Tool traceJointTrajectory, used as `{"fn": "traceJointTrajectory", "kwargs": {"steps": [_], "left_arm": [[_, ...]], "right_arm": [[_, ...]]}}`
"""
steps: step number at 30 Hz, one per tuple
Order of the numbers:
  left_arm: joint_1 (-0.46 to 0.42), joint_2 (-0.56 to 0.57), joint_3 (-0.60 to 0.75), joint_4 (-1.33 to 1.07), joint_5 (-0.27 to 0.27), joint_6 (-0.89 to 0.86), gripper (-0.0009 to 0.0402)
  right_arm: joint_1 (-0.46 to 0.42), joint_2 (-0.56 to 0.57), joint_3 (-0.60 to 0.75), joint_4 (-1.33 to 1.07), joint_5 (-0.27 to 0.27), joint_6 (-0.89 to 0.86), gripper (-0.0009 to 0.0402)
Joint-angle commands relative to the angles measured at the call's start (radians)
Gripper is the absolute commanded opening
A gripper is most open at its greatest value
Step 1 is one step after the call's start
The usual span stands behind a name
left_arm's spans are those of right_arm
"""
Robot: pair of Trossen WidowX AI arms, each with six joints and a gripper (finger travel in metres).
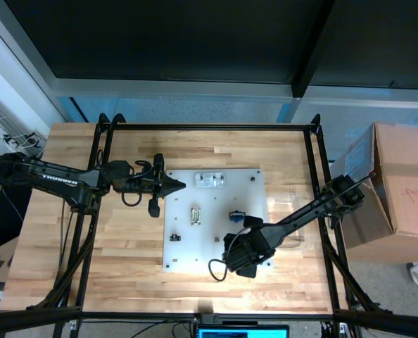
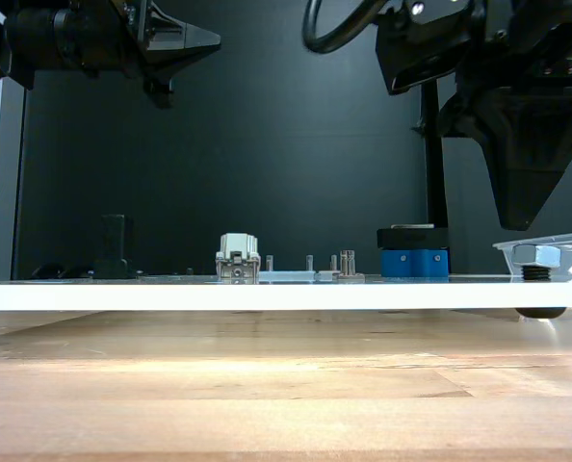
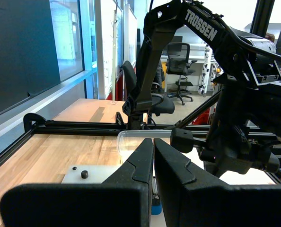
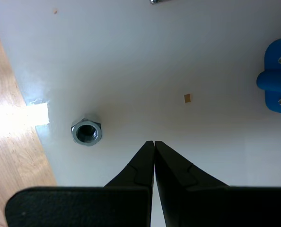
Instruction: Unfasten the M12 nut and place it in the container
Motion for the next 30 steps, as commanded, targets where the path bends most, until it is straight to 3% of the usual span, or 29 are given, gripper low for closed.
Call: {"fn": "traceJointTrajectory", "kwargs": {"steps": [1,3,7,12,15,24,30], "left_arm": [[0.0,0.0,0.0,0.0,0.0,0.0,0.0],[0.0,0.0,0.0,0.001,0.0,0.0,0.0],[0.0,0.0,0.0,0.0,0.0,0.0,0.0],[0.0,0.0,0.0,0.0,0.0,0.0,0.0],[0.0,0.0,0.0,0.0,0.0,0.0,0.0],[0.0,0.0,0.0,0.0,0.0,0.0,0.0],[0.0,0.0,0.0,0.001,0.0,0.0,0.0]], "right_arm": [[0.002,-0.008,0.001,0.008,-0.058,0.023,0.0],[0.001,-0.011,0.01,0.007,-0.1,0.073,0.0],[-0.007,-0.014,0.031,0.005,-0.106,0.288,0.0012],[-0.014,-0.017,0.036,0.008,-0.108,0.628,0.006],[-0.014,-0.017,0.036,0.01,-0.106,0.737,0.0096],[-0.013,0.015,0.036,0.06,-0.128,0.819,0.0206],[-0.013,0.065,0.036,0.107,-0.158,0.83,0.0243]]}}
